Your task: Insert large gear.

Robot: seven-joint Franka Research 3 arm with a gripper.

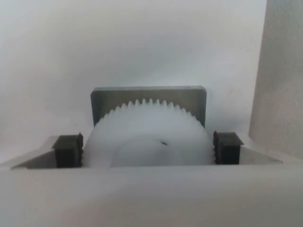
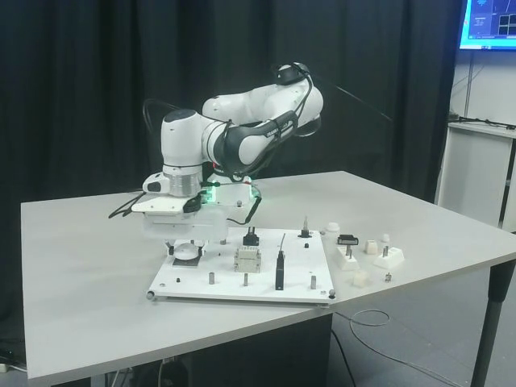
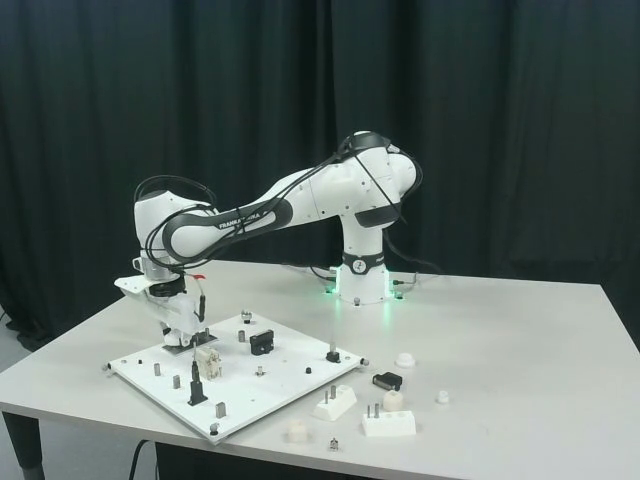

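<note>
In the wrist view a large white gear [image 1: 149, 135] with fine teeth sits between my two black finger pads [image 1: 68, 149], which press on its two sides. My gripper [image 1: 147, 150] is shut on the gear. Behind the gear lies a grey metal plate [image 1: 149, 94], partly hidden by it. In the first room view the gripper [image 2: 187, 247] hangs low over the near left part of the white assembly board [image 2: 266, 290], right above a small grey base. The second room view shows the gripper [image 3: 181, 335] at the board's [image 3: 262, 400] far left edge. I cannot tell whether the gear touches the base.
The board carries several upright pegs, a black connector [image 2: 251, 237], a grey block [image 2: 247, 260] and a black upright piece [image 2: 280, 272]. Small white parts [image 2: 385, 255] and a black part [image 2: 348, 239] lie on the grey table [image 2: 81, 266] to the right of the board.
</note>
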